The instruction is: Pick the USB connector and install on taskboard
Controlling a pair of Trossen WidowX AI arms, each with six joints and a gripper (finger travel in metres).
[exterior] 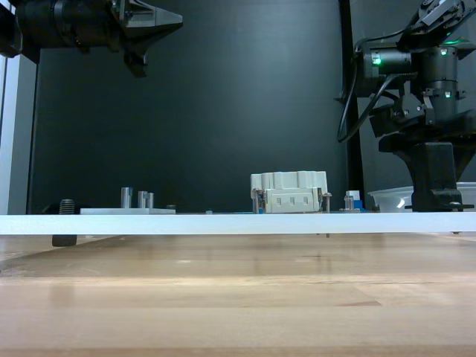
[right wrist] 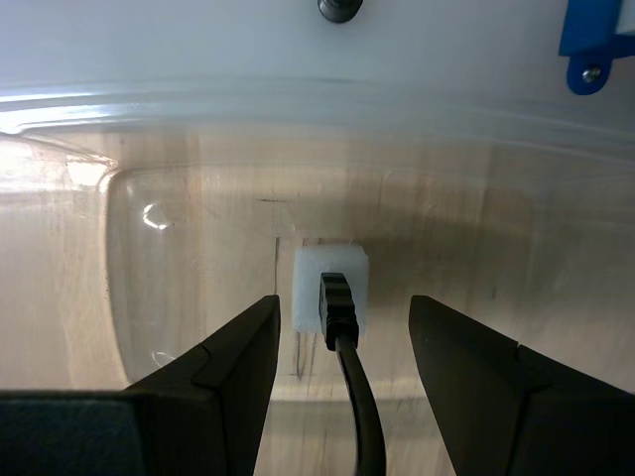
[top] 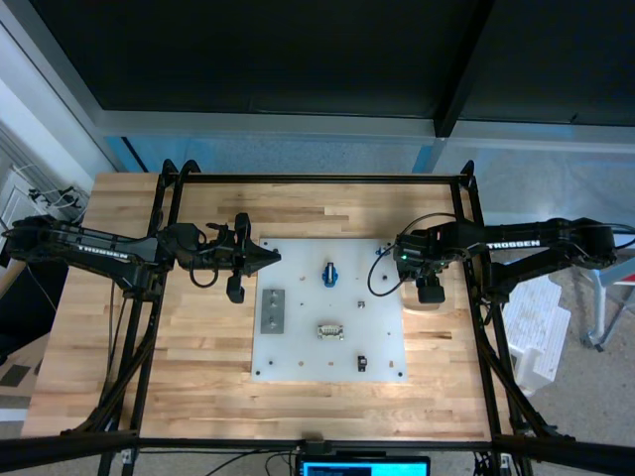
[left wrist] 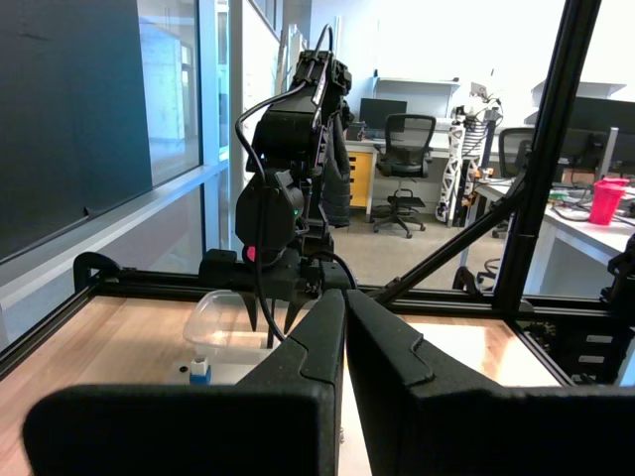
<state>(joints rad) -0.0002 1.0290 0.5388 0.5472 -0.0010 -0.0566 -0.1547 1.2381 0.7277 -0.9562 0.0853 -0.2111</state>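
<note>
1. USB connector (right wrist: 331, 288): small white block with a black plug in it. It lies flat on the floor of a clear tub (right wrist: 179, 248), and a black cable (right wrist: 359, 397) trails off it.
2. The tub sits on the worktop (top: 149, 357), right against the right edge of the taskboard (top: 298, 362). The connector is not on the board.
3. Right pincer (right wrist: 342, 302): open and pointing straight down over the tub. One finger is on each side of the connector, with a gap on both sides and no contact. From above, it hangs at the board's right edge (top: 429, 290).
4. Left pincer (top: 266, 256): fingers pressed together, holding nothing. It lies level and well up in the air over the board's far left corner, and it is high in the low view too (exterior: 175, 18).
5. On the board: grey block (top: 271, 310) at the left, blue knob (top: 330, 273) toward the far side, silver socket (top: 330, 330) in the middle, small black part (top: 363, 363) near the front edge.
</note>
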